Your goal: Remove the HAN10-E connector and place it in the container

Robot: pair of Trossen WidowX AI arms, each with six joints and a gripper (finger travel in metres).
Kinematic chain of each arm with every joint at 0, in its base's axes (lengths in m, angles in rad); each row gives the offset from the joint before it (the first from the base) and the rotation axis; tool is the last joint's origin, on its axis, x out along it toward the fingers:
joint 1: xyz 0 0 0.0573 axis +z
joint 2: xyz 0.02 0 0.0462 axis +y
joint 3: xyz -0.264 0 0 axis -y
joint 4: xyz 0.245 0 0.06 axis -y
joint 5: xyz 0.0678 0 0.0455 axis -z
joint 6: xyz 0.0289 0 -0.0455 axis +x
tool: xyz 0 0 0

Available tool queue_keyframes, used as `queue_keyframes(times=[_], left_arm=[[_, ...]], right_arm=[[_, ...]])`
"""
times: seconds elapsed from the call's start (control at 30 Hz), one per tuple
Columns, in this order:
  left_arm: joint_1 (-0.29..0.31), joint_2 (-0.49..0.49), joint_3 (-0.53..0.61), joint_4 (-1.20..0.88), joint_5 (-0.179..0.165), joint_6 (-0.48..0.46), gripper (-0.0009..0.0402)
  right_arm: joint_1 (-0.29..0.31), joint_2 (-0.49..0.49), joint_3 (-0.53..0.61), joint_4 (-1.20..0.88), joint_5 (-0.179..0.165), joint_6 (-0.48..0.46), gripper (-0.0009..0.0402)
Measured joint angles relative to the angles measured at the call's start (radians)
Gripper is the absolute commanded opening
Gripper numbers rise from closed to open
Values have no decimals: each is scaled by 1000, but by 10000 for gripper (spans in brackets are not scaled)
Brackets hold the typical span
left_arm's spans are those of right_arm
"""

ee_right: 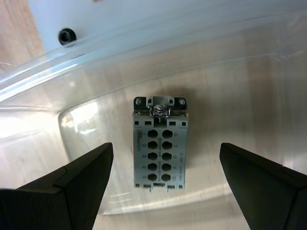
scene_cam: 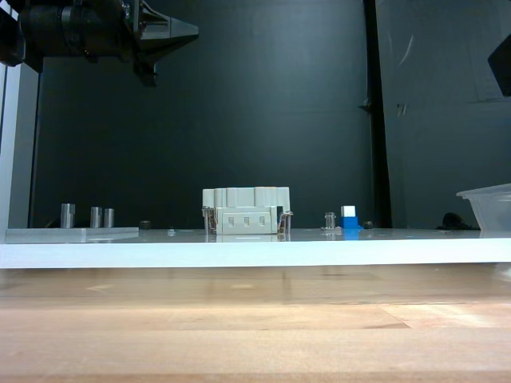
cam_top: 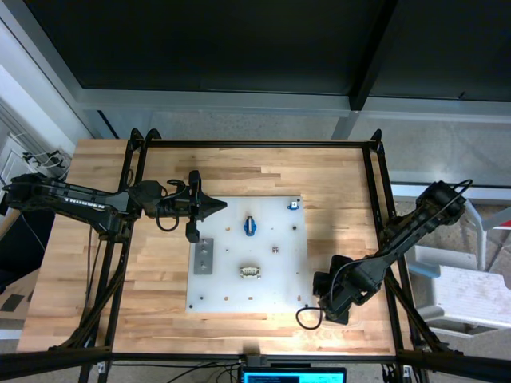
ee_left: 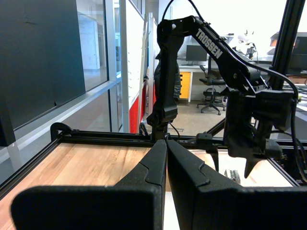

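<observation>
Clear plastic makes up the container [ee_right: 249,86], a smooth, glossy tub with rounded corners. The right tool [ee_right: 165,153] hangs straight above the tub's floor. Its two black wedge-shaped fingers [ee_right: 81,187] are spread wide and grip nothing. Directly beneath the gap, touching neither finger, the HAN10-E connector [ee_right: 159,139] lies flat on the tub's floor. It is a pale grey rectangular block with ten round sockets in two rows and a bright metal bracket with a screw at one end.

Just past the tub wall, on this tool's side facing the other arm, lies the white board [cam_top: 271,303], flat and matte, resting on the pale planked wood of the tabletop [cam_top: 104,279]. Nearest the right tool on the board stands a second grey connector block [cam_top: 251,273], ribbed on top with shiny metal clips at both ends.

Farther off sit a blue clip [cam_top: 250,226] and a small blue-and-white piece [cam_top: 294,204] near the board's far edge. A grey metal block [cam_top: 204,257] with round holes lies along the board's edge, below and just nearer than the left tool [cam_top: 222,206]. That tool is held high over the board's far corner and points level toward the right arm. Its angular black fingertips [ee_left: 192,177] are pressed together, with nothing between them.
</observation>
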State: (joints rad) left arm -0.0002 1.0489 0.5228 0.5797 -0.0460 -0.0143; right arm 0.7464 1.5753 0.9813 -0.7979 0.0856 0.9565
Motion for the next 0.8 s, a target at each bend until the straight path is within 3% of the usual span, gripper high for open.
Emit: queue_keyframes(times=[0.8], left_arm=[[0,0,0,0,0,0,0]], right_arm=[[5,-206,0,-97,-4,0,314]])
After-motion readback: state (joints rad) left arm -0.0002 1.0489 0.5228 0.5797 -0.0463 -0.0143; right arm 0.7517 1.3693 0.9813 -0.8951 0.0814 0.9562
